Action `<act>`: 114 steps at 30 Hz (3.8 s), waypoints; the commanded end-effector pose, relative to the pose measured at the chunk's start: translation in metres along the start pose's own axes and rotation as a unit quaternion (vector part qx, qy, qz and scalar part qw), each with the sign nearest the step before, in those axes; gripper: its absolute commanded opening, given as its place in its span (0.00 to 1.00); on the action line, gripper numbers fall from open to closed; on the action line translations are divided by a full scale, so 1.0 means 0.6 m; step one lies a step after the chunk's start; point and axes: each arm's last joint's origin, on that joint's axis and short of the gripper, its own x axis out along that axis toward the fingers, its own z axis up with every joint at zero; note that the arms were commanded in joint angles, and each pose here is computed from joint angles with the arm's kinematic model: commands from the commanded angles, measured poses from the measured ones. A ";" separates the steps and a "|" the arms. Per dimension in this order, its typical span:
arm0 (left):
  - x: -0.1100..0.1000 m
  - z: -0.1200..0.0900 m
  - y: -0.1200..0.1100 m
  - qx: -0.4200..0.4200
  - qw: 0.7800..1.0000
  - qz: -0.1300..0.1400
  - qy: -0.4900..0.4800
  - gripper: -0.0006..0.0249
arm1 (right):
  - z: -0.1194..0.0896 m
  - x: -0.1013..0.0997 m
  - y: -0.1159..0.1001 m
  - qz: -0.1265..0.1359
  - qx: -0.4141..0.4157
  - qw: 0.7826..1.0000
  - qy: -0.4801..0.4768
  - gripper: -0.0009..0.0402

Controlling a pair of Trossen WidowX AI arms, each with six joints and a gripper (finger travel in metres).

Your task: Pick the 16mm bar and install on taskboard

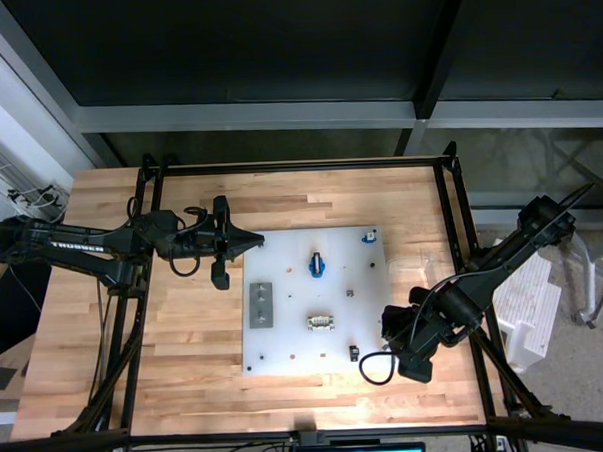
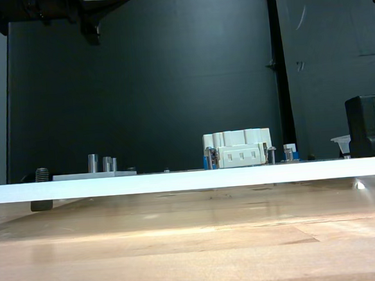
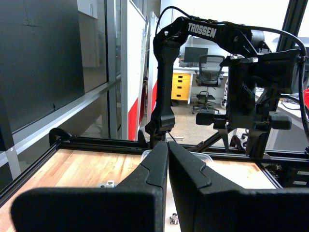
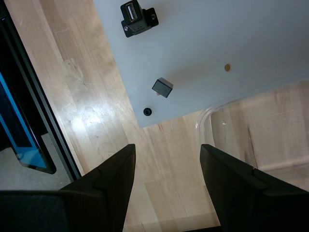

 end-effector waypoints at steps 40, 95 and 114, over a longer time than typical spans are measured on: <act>0.000 0.000 0.000 0.000 1.000 0.000 0.001 0.02 | 0.046 0.115 0.034 -0.063 0.181 0.981 -0.003 0.47; 0.000 0.000 0.000 0.000 1.000 0.000 0.000 0.02 | 0.046 0.144 0.034 -0.078 0.204 0.976 -0.004 0.10; 0.000 0.000 0.000 0.000 1.000 0.000 0.000 0.02 | 0.041 0.112 0.028 -0.057 0.024 0.998 0.003 0.02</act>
